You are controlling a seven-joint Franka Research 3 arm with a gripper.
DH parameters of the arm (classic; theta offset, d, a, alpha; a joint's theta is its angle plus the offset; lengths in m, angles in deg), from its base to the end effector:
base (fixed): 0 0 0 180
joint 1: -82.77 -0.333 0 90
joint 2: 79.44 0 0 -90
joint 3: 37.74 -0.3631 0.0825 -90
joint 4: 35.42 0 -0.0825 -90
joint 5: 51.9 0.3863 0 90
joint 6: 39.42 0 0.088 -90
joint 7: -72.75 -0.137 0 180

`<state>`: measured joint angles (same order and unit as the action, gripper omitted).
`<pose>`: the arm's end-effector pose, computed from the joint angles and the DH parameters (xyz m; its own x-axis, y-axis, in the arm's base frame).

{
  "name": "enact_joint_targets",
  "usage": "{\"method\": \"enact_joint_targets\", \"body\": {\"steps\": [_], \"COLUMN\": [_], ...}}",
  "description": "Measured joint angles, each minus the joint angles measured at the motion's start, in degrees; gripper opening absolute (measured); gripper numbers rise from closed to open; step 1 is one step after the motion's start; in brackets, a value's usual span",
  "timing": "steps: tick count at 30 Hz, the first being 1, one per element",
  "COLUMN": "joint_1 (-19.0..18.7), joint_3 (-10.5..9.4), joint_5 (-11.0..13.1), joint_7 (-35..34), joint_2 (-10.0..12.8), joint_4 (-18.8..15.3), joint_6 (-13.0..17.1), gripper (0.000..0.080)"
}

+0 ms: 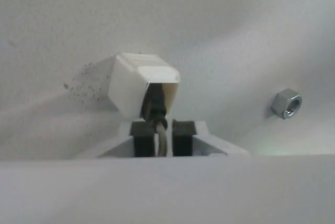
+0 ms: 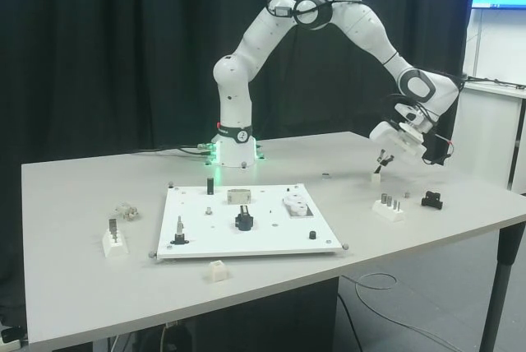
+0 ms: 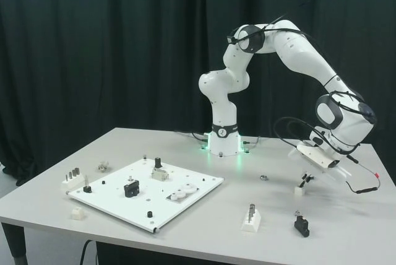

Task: Pick USB.

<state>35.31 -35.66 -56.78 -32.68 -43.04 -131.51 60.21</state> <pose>0.4432 0.4371 0.2141 0.5706 -0.7896 0.2256 -0.7631 -0.4083 0.5010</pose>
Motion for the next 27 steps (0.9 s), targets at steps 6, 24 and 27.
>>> {"method": "enact_joint_targets", "body": {"steps": [6,24,27], "joint_1": [0.0,0.0,0.0], "joint_3": [0.0,0.8,1.04], "joint_5": [0.0,0.0,0.0], "joint_7": [0.12,0.99,1.45], "joint_2": [0.02,-1.27,-1.91], "joint_4": [0.0,1.06,1.53], "joint_6": [0.3,-3.11,-4.29], "gripper": [0.0037,0.0025,0.0025]}}
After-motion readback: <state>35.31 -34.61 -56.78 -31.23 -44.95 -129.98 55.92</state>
